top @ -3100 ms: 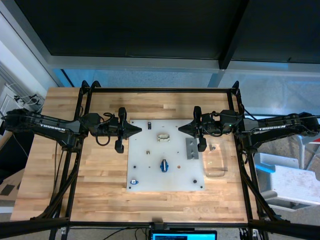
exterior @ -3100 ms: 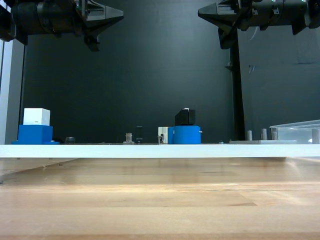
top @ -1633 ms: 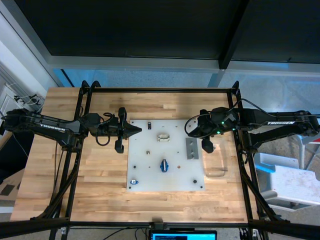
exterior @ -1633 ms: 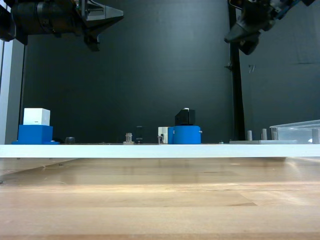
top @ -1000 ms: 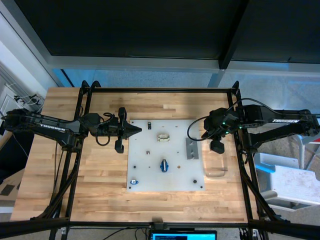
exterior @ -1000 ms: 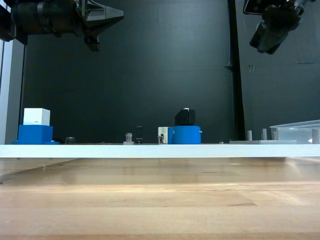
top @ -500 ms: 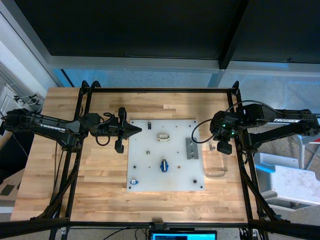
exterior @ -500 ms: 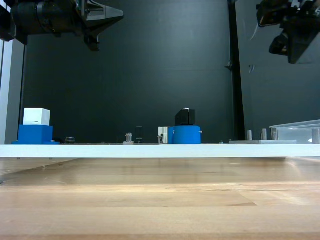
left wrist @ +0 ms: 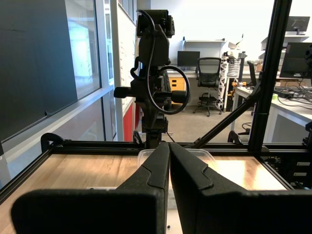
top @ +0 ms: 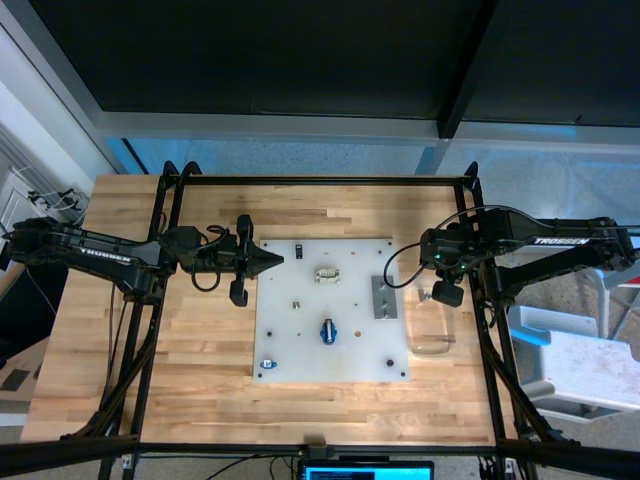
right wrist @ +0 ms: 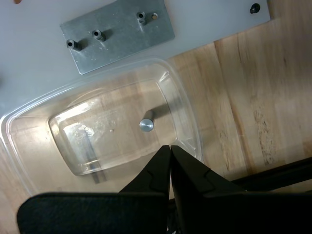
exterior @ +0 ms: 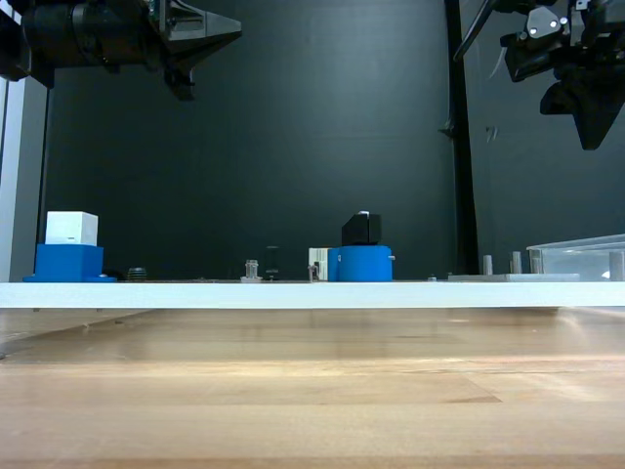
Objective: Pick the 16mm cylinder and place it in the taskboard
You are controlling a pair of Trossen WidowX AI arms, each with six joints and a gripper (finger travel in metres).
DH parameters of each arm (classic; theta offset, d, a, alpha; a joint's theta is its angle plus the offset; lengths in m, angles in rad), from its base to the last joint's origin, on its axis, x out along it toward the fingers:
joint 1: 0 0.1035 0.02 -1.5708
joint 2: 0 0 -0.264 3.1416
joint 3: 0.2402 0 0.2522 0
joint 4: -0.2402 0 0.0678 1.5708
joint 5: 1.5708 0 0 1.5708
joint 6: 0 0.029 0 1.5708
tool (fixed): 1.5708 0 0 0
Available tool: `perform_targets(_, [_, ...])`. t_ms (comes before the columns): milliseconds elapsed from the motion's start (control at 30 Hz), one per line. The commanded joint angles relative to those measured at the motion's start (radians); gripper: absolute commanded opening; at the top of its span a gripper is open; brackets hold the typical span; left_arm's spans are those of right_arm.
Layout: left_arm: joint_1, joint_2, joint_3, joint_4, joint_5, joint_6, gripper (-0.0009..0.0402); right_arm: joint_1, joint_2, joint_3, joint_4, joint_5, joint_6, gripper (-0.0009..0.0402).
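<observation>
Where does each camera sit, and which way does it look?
High view: above the near edge, looking down on the taskboard; shows left gripper at its edge, right gripper over the clear tray.
Low view: table height, looking level; both grippers high.
Left wrist view: along its shut fingers, toward the right arm.
Right wrist view: past shut fingers, down on tray and 16mm cylinder.
High and right wrist share the tray.

On my feed, a butcher-block table [top: 200, 350] sits inside a black frame [top: 320, 181]. Behind the table hangs a dark panel [exterior: 322, 117]. Off its right edge lies a bright office: chair [left wrist: 210, 78], monitor [left wrist: 188, 57], glass partition [left wrist: 83, 48].
</observation>
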Motion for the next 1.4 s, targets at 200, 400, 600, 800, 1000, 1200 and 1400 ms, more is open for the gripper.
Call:
perform_targets(200, [0.000,0.000,0.000,0.000,0.000,0.000,0.0000,0.000,0.013,-0.004,0.012,-0.008,0.019,0.0000])
perform_targets(400, [0.000,0.000,0.000,0.000,0.000,0.000,0.0000,0.000,0.013,-0.029,0.017,-0.008,0.045,0.0000])
perform_targets(600, [0.000,0.000,0.000,0.000,0.000,0.000,0.0000,0.000,0.013,-0.083,0.032,-0.008,0.120,0.0006])
perform_targets(800, [0.000,0.000,0.000,0.000,0.000,0.000,0.0000,0.001,0.030,-0.127,0.065,-0.010,0.164,0.0048])
perform_targets(1000, [0.000,0.000,0.000,0.000,0.000,0.000,0.0000,0.001,0.049,-0.148,0.097,-0.002,0.209,0.0100])
perform_targets(1200, [0.000,0.000,0.000,0.000,0.000,0.000,0.0000,0.002,0.059,-0.168,0.117,-0.001,0.264,0.0151])
perform_targets(1400, [0.000,0.000,0.000,0.000,0.000,0.000,0.0000,0.005,0.073,-0.177,0.131,-0.002,0.311,0.0185])
